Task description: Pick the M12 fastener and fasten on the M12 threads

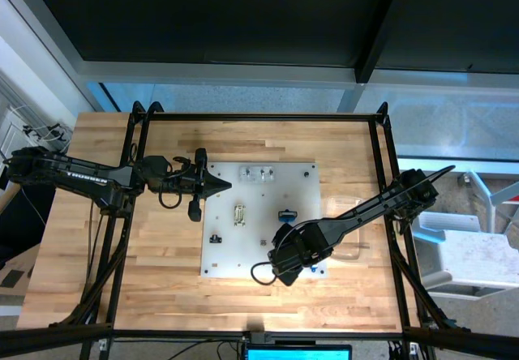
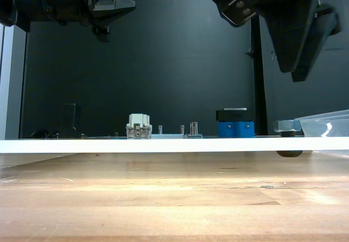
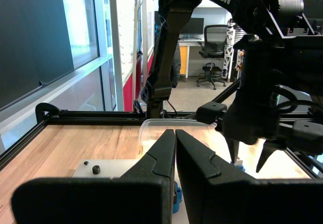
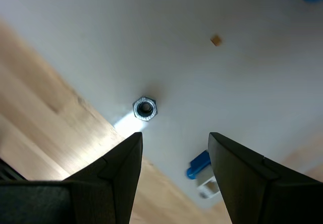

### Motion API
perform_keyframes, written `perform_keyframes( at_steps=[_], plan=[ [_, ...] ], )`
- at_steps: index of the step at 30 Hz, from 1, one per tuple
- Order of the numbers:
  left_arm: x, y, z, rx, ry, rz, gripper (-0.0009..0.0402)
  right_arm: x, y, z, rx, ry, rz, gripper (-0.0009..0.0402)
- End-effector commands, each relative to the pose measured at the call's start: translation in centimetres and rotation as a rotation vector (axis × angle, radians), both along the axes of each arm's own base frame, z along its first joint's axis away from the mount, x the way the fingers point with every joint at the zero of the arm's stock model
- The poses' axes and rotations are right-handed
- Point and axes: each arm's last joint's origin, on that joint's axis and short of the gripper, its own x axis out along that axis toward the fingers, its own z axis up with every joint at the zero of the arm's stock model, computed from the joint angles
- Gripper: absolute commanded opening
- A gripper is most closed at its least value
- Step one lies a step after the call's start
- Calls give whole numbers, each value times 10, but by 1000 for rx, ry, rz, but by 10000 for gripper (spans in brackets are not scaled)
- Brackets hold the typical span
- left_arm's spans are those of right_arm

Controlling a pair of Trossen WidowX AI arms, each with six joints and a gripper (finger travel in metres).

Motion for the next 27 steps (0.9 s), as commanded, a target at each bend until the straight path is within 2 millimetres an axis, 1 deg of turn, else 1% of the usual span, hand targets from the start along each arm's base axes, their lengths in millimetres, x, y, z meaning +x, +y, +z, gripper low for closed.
perform_keyframes(
  at_steps=[1, 8, 11, 14, 16, 19, 22, 25, 27],
  plan=[
    [0, 0, 0, 0, -1, 0, 0, 1, 1, 0, -16, -15, 161, 181],
    [0, 0, 0, 0, -1, 0, 0, 1, 1, 0, -55, -24, 465, 180],
    [0, 0, 0, 0, -1, 0, 0, 3, -1, -2, -67, -26, 539, 164],
    [0, 0, 0, 0, -1, 0, 0, 6, -4, -5, -70, -28, 595, 114],
    [0, 0, 0, 0, -1, 0, 0, 8, -3, -6, -76, -43, 644, 70],
    [0, 0, 0, 0, -1, 0, 0, 8, -3, -7, -78, -49, 671, -5],
    [0, 0, 0, 0, -1, 0, 0, 8, -4, -10, -82, -46, 687, 11],
    [0, 0, 0, 0, -1, 0, 0, 7, -4, -16, -83, -44, 686, -1],
    [0, 0, 0, 0, -1, 0, 0, 6, -5, -21, -83, -38, 685, 1]
  ],
)
